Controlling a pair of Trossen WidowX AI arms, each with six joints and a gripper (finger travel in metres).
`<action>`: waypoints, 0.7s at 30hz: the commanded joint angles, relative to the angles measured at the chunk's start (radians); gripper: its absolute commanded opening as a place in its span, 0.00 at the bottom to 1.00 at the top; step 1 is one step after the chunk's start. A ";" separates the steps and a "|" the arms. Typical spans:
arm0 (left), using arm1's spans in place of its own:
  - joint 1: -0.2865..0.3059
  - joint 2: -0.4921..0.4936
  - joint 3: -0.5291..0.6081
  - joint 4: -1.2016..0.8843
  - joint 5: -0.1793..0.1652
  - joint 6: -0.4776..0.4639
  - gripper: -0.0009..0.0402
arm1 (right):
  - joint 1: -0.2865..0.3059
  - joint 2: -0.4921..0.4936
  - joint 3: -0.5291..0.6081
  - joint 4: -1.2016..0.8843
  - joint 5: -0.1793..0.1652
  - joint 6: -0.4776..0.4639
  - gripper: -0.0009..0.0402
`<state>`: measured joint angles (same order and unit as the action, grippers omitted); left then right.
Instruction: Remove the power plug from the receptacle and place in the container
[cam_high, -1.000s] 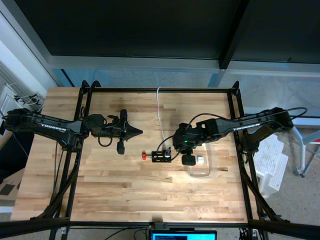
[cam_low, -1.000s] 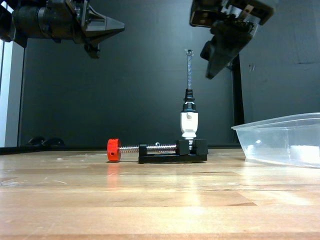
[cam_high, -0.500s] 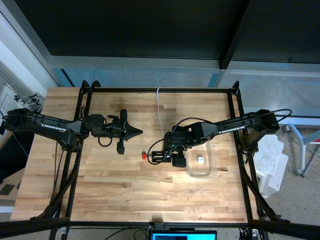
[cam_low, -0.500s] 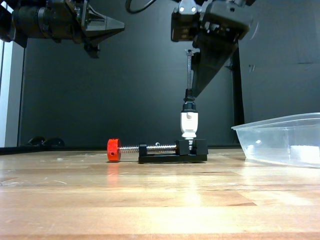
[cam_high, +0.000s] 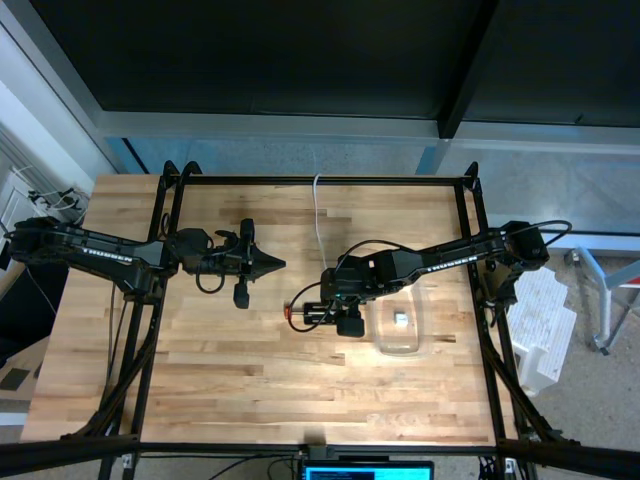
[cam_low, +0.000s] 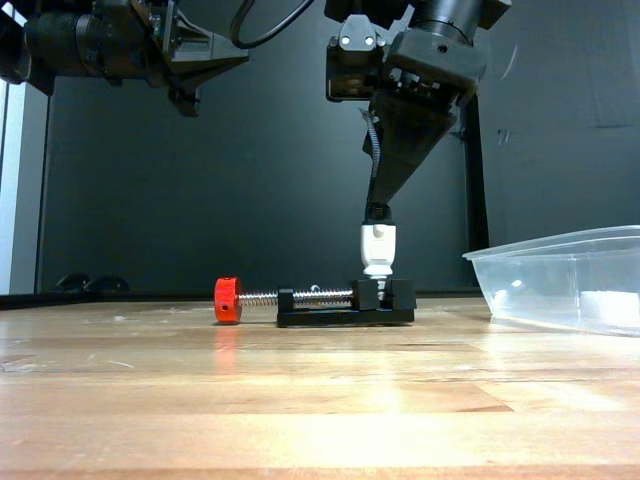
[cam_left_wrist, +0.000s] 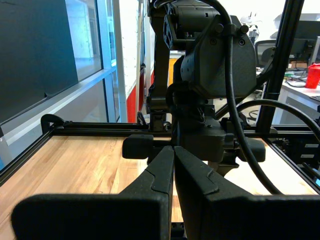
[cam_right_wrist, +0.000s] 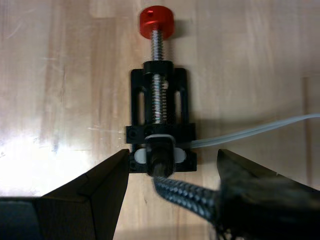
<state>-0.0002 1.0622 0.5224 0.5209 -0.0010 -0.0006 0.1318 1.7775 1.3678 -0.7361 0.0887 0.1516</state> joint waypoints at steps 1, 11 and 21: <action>0.000 0.000 0.000 0.000 0.000 0.000 0.02 | -0.001 -0.001 -0.006 0.002 0.001 0.000 0.60; 0.000 0.000 0.000 0.000 0.000 0.000 0.02 | 0.002 -0.001 -0.018 0.031 -0.006 -0.003 0.50; 0.000 0.000 0.000 0.000 0.000 0.000 0.02 | 0.004 -0.001 -0.020 0.036 -0.011 -0.007 0.39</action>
